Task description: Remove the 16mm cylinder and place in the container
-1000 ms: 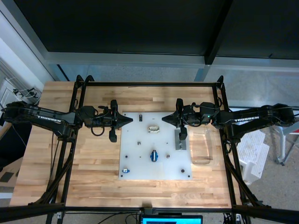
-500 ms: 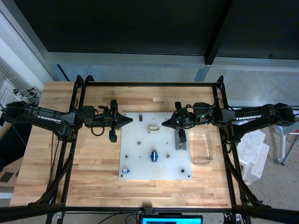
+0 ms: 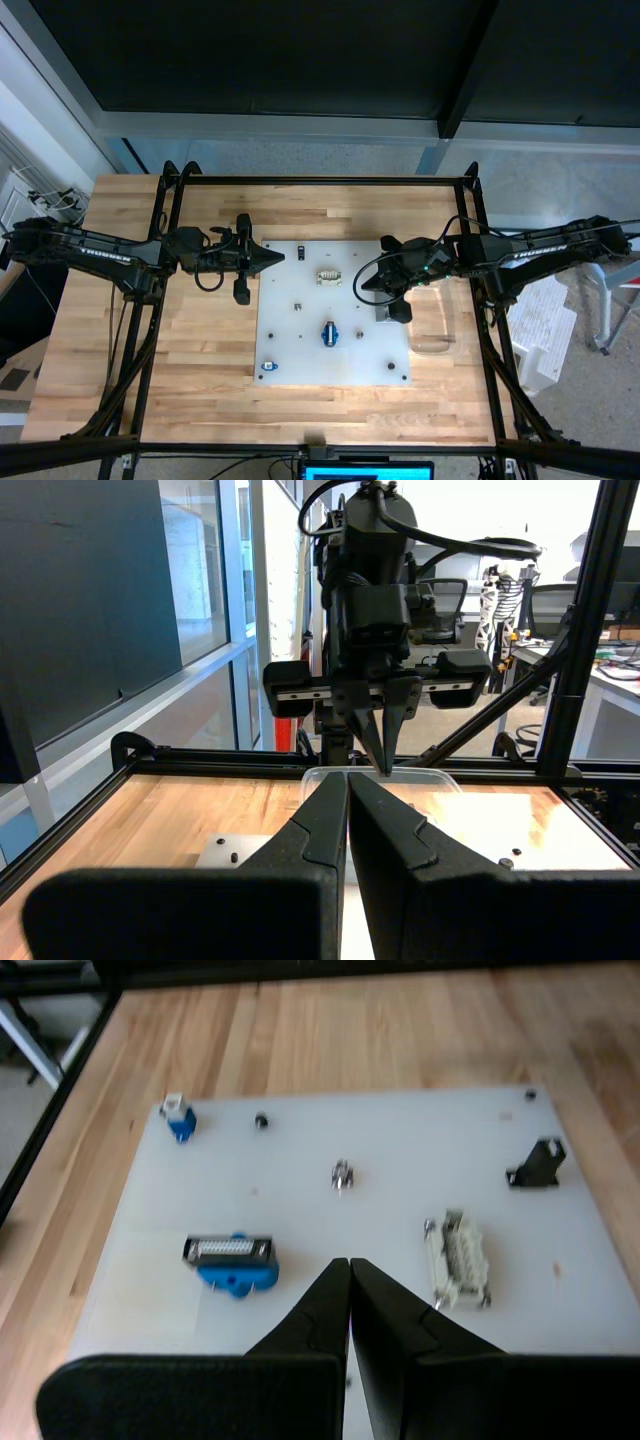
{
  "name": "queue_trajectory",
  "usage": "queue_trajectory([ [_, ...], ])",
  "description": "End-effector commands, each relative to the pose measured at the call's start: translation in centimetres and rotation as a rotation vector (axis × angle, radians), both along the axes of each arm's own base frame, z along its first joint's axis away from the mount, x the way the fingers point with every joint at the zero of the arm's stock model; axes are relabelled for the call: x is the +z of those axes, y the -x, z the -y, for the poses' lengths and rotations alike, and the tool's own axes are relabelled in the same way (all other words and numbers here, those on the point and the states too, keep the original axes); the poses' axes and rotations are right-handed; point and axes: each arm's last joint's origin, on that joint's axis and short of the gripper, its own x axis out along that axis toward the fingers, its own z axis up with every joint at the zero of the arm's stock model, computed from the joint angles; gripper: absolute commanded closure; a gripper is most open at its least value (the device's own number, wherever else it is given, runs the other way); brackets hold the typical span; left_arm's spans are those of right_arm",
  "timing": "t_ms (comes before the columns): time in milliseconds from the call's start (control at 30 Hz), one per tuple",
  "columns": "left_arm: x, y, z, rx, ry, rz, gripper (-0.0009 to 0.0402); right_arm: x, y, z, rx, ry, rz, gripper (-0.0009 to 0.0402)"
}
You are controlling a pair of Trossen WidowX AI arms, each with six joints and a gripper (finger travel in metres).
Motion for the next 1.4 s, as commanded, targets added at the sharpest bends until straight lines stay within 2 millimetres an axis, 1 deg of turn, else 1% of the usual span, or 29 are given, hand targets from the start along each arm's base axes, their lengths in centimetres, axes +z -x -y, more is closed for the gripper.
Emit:
queue_trajectory([
  [33,0.0,0.0,0.0,0.000,0.000,0.000,0.0393,0.6,0.4,-0.4,-0.009,-0.011,-0.057,0.0393],
  [200,0.0,0.0,0.0,0.000,0.000,0.000,0.0393,1.2,0.2,-1.3,-0.015,-0.004,-0.186,0.0393],
  [333,0.0,0.0,0.0,0.000,0.000,0.000,0.0393,1.2,-0.5,-2.0,-0.029,-0.014,-0.320,0.0393],
  [467,0.0,0.0,0.0,0.000,0.000,0.000,0.0393,0.9,-1.6,-2.4,-0.066,-0.025,-0.443,0.0393],
  [700,0.0,0.0,0.0,0.000,0.000,0.000,0.0393,0.3,-3.8,-3.8,-0.054,-0.015,-0.506,0.0388],
  [833,0.0,0.0,0.0,0.000,0.000,0.000,0.0393,-0.2,-5.0,-4.7,-0.051,-0.010,-0.544,0.0359],
  [1067,0.0,0.0,0.0,0.000,0.000,0.000,0.0393,-1.4,-7.4,-5.7,-0.095,-0.035,-0.586,0.0285],
  [1200,0.0,0.0,0.0,0.000,0.000,0.000,0.0393,-2.7,-8.5,-6.1,-0.125,-0.045,-0.622,0.0246],
  [1400,0.0,0.0,0.0,0.000,0.000,0.000,0.0393,-4.0,-9.7,-6.6,-0.149,-0.049,-0.658,0.0205],
])
